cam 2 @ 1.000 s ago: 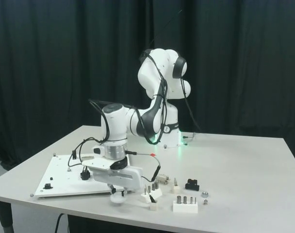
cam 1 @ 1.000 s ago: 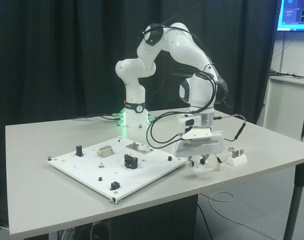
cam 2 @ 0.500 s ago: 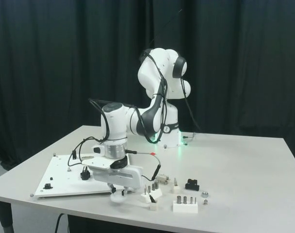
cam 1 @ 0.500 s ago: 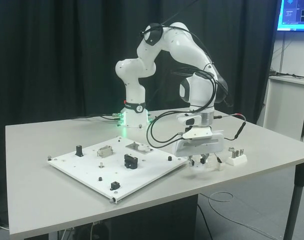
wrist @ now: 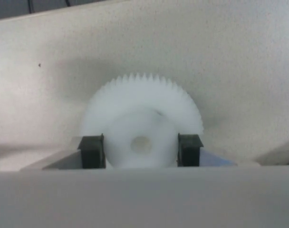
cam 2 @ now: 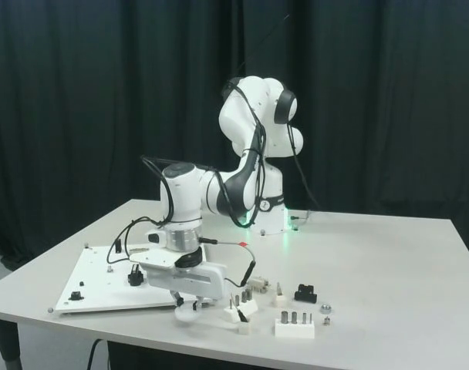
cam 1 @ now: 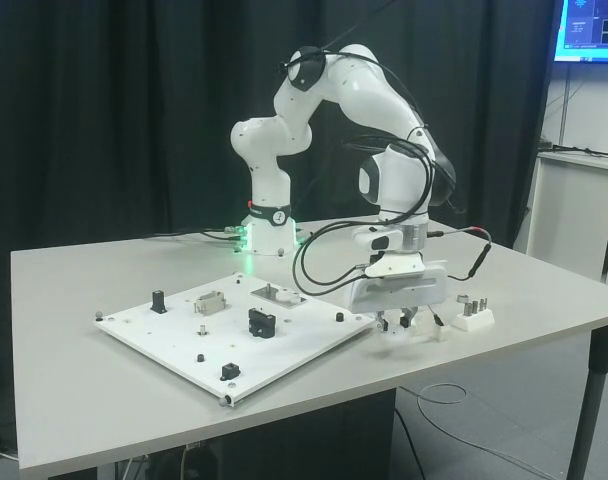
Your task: Insert large gear.
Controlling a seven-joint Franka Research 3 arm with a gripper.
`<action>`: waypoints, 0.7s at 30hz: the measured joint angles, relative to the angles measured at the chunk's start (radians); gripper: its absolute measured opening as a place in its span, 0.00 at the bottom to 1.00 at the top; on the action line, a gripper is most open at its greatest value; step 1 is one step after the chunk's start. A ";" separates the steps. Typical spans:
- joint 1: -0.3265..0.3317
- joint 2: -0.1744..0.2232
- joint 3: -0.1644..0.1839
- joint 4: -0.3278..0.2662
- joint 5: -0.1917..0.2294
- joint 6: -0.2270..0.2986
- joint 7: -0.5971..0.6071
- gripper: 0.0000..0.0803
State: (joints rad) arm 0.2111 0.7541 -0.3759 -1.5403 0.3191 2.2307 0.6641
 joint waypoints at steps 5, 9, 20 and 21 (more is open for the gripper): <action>0.000 -0.001 0.000 0.001 -0.004 0.000 -0.010 0.41; 0.000 -0.003 0.000 0.001 -0.014 0.000 -0.016 0.41; -0.012 -0.021 0.000 -0.001 -0.072 -0.033 -0.070 0.41; -0.014 -0.025 0.000 -0.002 -0.078 -0.039 -0.075 0.41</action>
